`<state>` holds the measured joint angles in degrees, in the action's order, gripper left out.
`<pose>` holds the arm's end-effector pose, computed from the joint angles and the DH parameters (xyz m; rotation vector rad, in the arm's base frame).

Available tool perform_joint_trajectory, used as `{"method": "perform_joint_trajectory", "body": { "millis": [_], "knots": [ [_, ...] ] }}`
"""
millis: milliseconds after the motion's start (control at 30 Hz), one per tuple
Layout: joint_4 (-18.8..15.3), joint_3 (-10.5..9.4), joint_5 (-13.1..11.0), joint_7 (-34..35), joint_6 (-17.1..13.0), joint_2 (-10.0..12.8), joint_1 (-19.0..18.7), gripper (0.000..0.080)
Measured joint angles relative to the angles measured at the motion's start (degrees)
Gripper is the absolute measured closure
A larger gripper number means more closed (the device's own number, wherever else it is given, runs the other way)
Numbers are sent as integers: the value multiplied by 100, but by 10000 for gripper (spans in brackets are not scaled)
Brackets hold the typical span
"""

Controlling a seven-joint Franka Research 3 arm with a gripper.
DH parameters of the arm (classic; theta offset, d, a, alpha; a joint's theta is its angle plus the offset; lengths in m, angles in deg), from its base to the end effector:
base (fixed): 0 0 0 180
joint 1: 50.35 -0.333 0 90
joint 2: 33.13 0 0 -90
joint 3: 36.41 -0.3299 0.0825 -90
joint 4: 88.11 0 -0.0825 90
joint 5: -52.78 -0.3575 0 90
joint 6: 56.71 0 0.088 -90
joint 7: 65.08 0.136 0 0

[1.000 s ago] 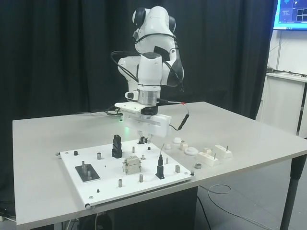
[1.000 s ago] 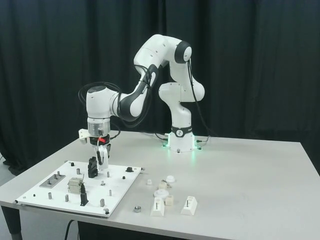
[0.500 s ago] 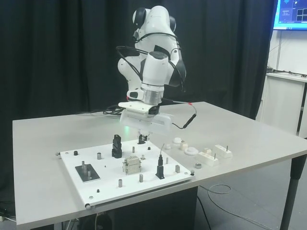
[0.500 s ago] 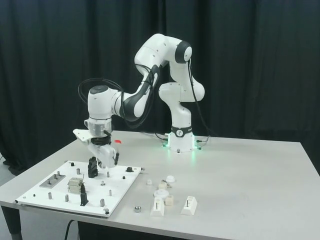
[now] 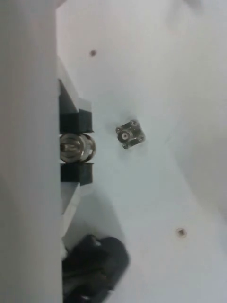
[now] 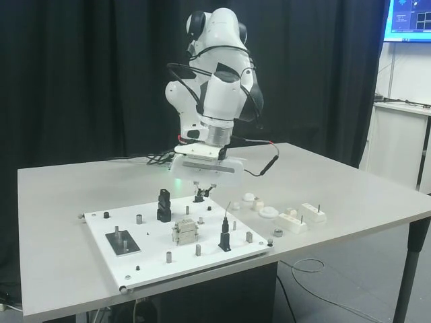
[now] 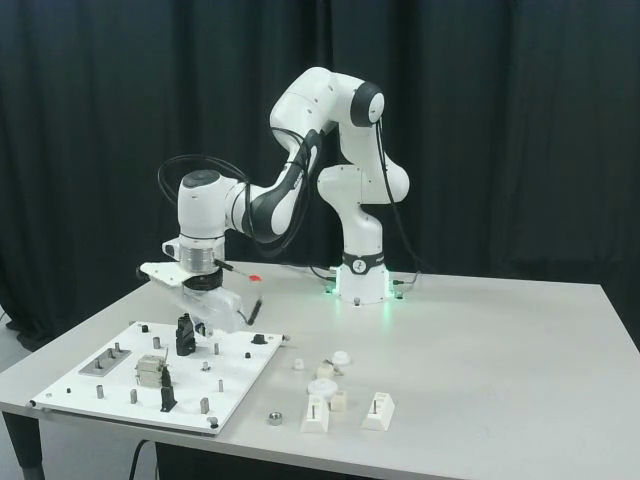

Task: Insert BNC.

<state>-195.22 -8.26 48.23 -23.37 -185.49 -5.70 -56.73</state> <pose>0.5793 -0.2072 0.2826 2.5252 -1.5775 -0.0194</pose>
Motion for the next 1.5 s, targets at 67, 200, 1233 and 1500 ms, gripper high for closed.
{"method": "perform_joint_trajectory", "body": {
  "millis": [67, 200, 1233, 1500],
  "knots": [
    [0, -3, 3, -615, 8, 0, 3, 673],
    [0, -7, 2, -2005, 49, 0, 16, 673],
    [74, -220, -3, -5380, -195, 215, 321, 673],
    [69, -302, -47, -6281, -459, 298, 486, 673]
  ]
}}
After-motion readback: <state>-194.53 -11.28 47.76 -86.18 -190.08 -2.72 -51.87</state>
